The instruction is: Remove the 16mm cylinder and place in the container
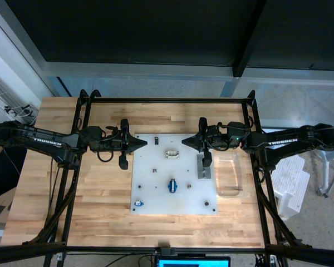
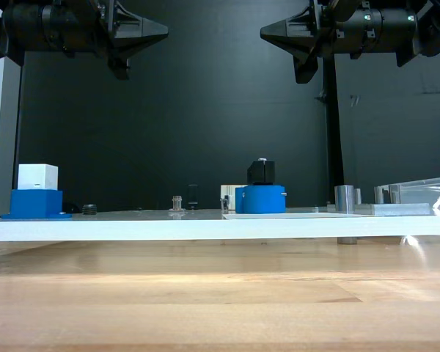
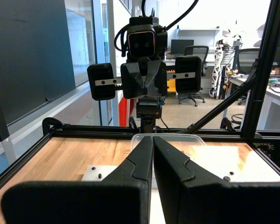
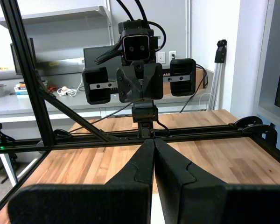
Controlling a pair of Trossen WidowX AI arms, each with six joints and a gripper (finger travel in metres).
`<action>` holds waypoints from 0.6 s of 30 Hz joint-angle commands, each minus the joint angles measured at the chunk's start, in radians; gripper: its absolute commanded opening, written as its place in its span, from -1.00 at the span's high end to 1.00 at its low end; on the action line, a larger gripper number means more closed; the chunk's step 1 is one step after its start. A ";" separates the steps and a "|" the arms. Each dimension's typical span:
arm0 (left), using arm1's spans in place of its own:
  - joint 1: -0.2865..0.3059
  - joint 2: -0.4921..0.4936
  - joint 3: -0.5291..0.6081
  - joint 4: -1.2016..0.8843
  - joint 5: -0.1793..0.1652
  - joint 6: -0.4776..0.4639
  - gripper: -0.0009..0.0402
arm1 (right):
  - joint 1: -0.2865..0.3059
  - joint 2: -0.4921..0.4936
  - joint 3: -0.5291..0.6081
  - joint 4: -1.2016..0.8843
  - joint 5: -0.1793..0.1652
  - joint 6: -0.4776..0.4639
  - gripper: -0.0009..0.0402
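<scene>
The left claw (image 3: pixel 152 140) has its two fingers pressed together to a thin seam and grips nothing. The right claw (image 4: pixel 154 141) is closed and empty in the same way. Only the wrist views settle this, and each of them also shows the opposite arm face-on. From above, the two tips point at each other across a short gap over the far part of the white board (image 1: pixel 156 192). The low view adds that both hang high above it, with open air beneath them. Below the right claw's fingers, the grey block (image 1: pixel 204 167) lies on the board. The 16mm cylinder (image 1: pixel 188 186) is beyond the block towards the table's near edge and a little towards the left claw. It stands just beside the blue part (image 1: pixel 172 186). The low view shows it upright and apart from both neighbours. The container (image 1: pixel 229 174) sits on the table (image 1: pixel 89 194), back under the right claw's wrist, along the board's right edge. Towards the near edge from the left claw, a blue base carrying a white cube (image 2: pixel 37 192) sits at the board's corner. A black frame (image 1: pixel 167 100) borders the table. White lettering on each forearm reads TROSSEN.
</scene>
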 commanded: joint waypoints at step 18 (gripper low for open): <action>0.000 0.000 0.000 0.000 0.000 0.000 0.96 | 0.006 -0.001 0.039 -0.149 -0.017 -0.002 0.96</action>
